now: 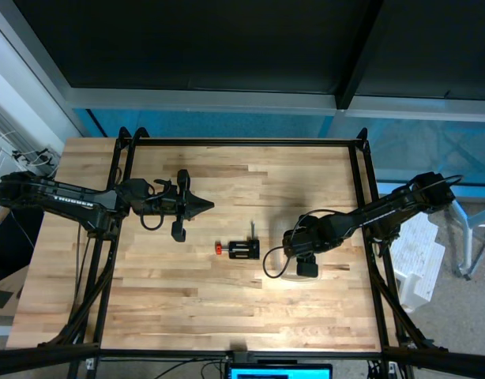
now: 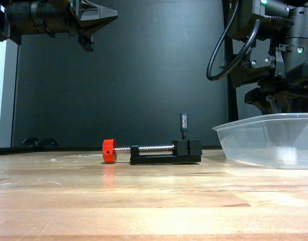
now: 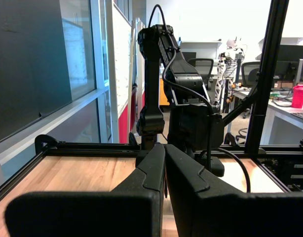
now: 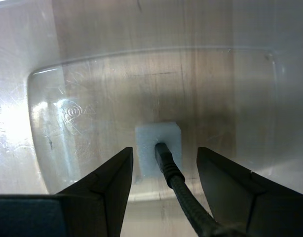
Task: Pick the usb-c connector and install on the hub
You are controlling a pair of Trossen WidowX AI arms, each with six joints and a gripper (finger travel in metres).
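Hovering over a clear plastic tub [image 2: 254, 145] toward the right edge of the table [image 1: 187, 316], the right end effector [image 4: 164, 151] points straight down with its fingers spread wide, one on each side of the usb-c connector [image 4: 166, 163]. The connector stands upright in a small white foam block [image 4: 146, 148] on the tub's floor, its cable running up between the fingers; nothing grips it. This looks like the picking step, not yet completed. The next move calls for a short descent with the plug kept centred, then a firm squeeze on the plug body before lifting it out of the foam. The hub [image 2: 184, 125] appears to be the small dark piece standing up from a black vise [image 2: 164, 150] with a red knob near the table's middle. The left end effector [image 3: 165, 148] hangs high above the table's left half, fingers pressed together, pointing toward the right arm.
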